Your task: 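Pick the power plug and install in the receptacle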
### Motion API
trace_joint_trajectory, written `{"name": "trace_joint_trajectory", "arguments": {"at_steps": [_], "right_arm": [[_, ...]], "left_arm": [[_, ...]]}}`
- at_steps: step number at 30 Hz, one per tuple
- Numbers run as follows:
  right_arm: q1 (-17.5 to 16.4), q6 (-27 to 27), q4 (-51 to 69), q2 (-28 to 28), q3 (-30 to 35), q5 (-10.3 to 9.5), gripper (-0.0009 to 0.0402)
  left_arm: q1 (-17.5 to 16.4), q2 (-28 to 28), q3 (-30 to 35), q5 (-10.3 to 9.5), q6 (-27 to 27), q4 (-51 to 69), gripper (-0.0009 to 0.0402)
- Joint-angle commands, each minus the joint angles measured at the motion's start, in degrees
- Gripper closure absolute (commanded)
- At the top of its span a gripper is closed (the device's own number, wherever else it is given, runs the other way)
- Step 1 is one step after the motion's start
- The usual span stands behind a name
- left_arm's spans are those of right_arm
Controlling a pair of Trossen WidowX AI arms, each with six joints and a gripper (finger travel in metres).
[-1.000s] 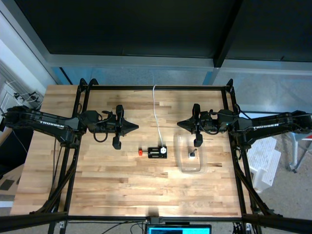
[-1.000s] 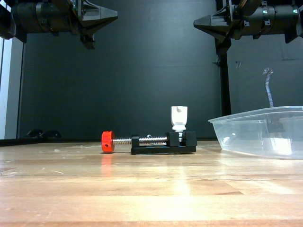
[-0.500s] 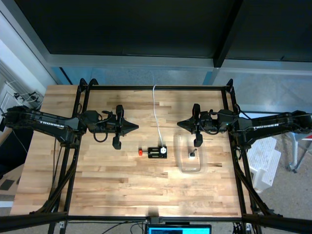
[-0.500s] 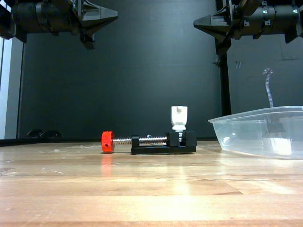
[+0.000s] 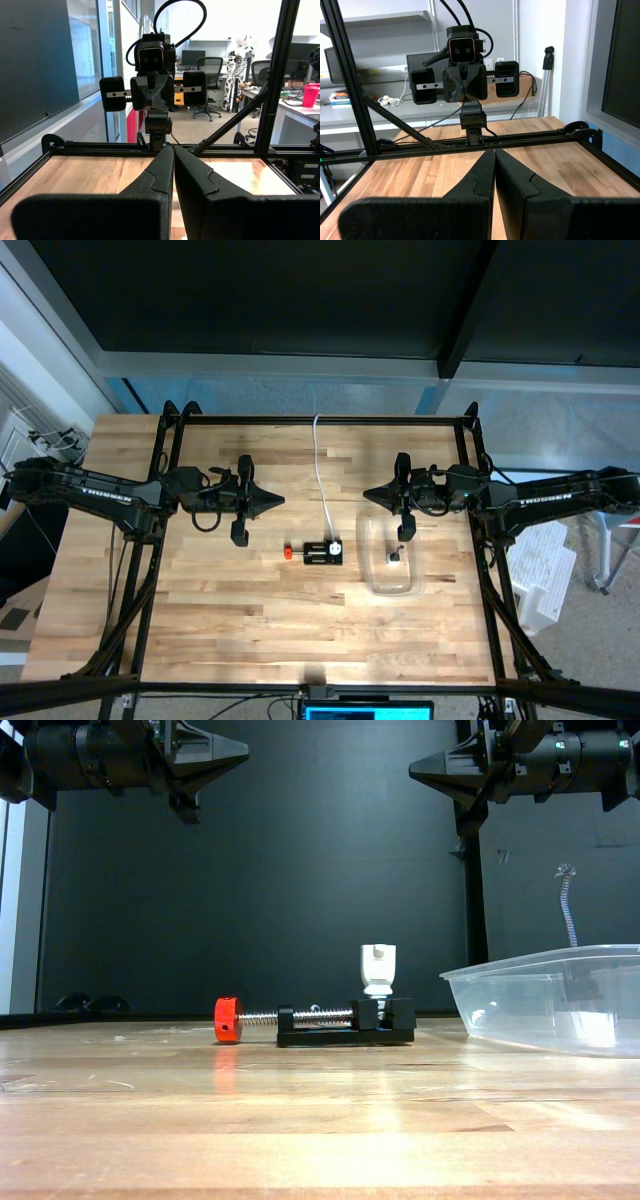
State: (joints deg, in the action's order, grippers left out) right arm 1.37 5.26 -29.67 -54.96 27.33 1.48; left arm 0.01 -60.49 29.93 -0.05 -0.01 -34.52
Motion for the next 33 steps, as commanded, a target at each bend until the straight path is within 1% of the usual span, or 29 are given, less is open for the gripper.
{"name": "trace_joint_trajectory", "arguments": {"at_steps": [1,18,19,20,21,23,26,28,31,33], "right_arm": [[0.0,0.0,0.0,0.0,0.0,0.0,0.0393],[0.0,0.5,0.1,0.0,0.0,-0.13,0.0393],[0.0,0.4,1.3,0.0,0.0,-1.2,0.0393],[0.0,-0.2,2.1,0.6,0.1,-3.5,0.0393],[0.0,-0.5,2.8,0.9,0.4,-4.81,0.0393],[-0.1,-0.6,6.3,1.6,1.5,-5.14,0.0393],[-0.7,-1.0,14.4,3.3,4.1,-5.01,0.0393],[-0.8,-1.4,20.9,4.5,6.1,-3.85,0.0393],[-0.8,-1.5,30.7,5.8,9.1,-3.67,0.0393],[-1.0,-1.5,37.1,6.1,11.3,-2.56,0.0393]], "left_arm": [[0.0,0.0,0.0,0.02,0.0,0.0,0.0393],[0.0,0.0,0.0,0.02,0.0,0.0,0.0393],[0.0,0.0,0.0,0.02,0.0,0.0,0.0393],[0.0,0.0,0.0,0.02,0.0,0.0,0.0393],[0.0,0.0,0.0,0.02,0.0,0.0,0.0393],[0.0,0.0,0.0,0.02,0.0,0.0,0.0393],[0.0,0.0,0.0,0.02,0.0,0.0,0.0393],[0.0,0.0,0.0,0.02,0.0,0.0,0.0393],[0.0,0.0,0.0,0.02,0.0,0.0,0.0393],[0.0,0.0,0.0,0.02,0.0,0.0,0.0393]]}}
